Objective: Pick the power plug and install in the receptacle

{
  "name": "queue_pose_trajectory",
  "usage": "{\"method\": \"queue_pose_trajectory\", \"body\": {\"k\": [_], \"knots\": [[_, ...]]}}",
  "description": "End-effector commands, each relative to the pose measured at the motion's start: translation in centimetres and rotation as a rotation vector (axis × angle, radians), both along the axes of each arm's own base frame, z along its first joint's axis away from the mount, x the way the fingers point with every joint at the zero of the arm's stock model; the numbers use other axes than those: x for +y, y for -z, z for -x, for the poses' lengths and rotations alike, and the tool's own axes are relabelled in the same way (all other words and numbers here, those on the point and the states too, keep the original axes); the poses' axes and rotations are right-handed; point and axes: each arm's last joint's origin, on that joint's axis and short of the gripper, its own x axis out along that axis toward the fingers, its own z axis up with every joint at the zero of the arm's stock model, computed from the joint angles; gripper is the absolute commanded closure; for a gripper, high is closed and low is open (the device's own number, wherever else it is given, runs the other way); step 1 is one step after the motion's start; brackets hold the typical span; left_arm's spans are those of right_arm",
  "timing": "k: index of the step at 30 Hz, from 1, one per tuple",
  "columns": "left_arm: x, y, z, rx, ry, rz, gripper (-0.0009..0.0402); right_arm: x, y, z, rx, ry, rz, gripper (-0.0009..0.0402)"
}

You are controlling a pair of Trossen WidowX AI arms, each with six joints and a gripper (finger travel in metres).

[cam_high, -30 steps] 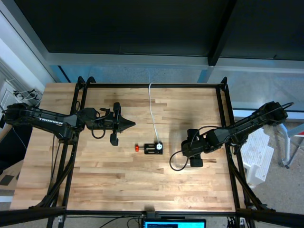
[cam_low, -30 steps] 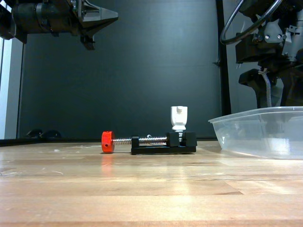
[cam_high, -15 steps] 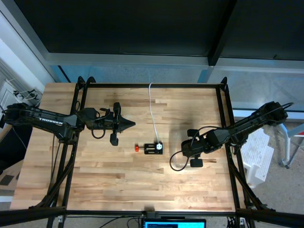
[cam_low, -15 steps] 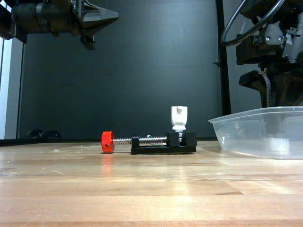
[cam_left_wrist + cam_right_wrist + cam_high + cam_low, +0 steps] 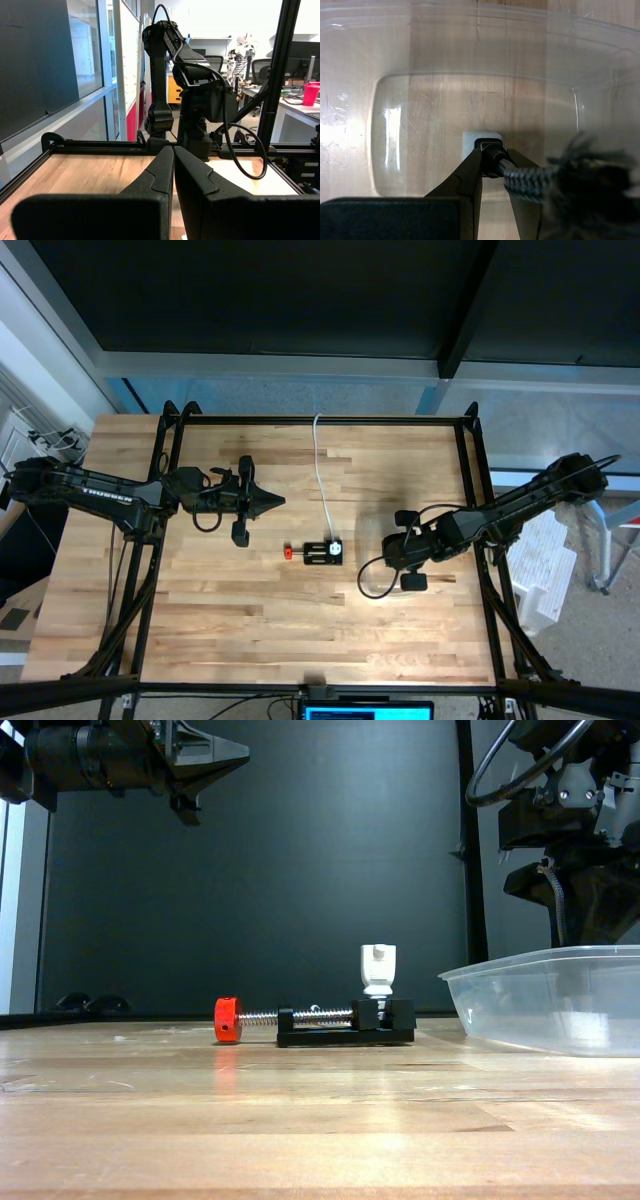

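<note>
— Where's the power plug just now?

— Pinched in the right end effector, with both fingers clamped on the little black body, over the clear tray. A braided lead trails from it. A whitish piece lies on the tray floor just beneath, and I can't tell whether the two touch.

— And the receptacle?

— Upright in the black vise with the red knob, out on the worktop, well apart from the tray. Its white cable runs off to the far edge.

— So what matters for this lift?

— I'd say go straight up until plug and lead are over the tray's rim, and only then travel across. The lead looks stiff enough to twist so small a part in the grip, so slowly, no swinging. Come in above the socket face, line the plug up with it, and press down along its axis. The vise should take the push.

— The other arm?

— The left end effector hangs high on the left side, fingers together, holding nothing.
</note>
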Motion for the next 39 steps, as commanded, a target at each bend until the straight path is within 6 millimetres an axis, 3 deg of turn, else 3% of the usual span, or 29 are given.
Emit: {"method": "queue_pose_trajectory", "body": {"k": [1,8,20,39], "knots": [[0.0,0.0,0.0,0.000,0.000,0.000,0.0393,-0.1,-0.4,0.2,-0.013,-0.001,-0.004,0.0392],[0.0,0.0,0.0,0.000,0.000,0.000,0.0393,-0.2,-2.0,0.5,-0.054,-0.001,-0.019,0.0393],[0.0,0.0,0.0,0.000,0.000,0.000,0.0393,-0.2,-7.4,-0.8,-0.147,-0.009,-0.040,0.0393],[0.0,0.0,0.0,0.000,0.000,0.000,0.0393,0.3,-7.8,-7.1,-0.188,-0.015,0.015,0.0393]]}}
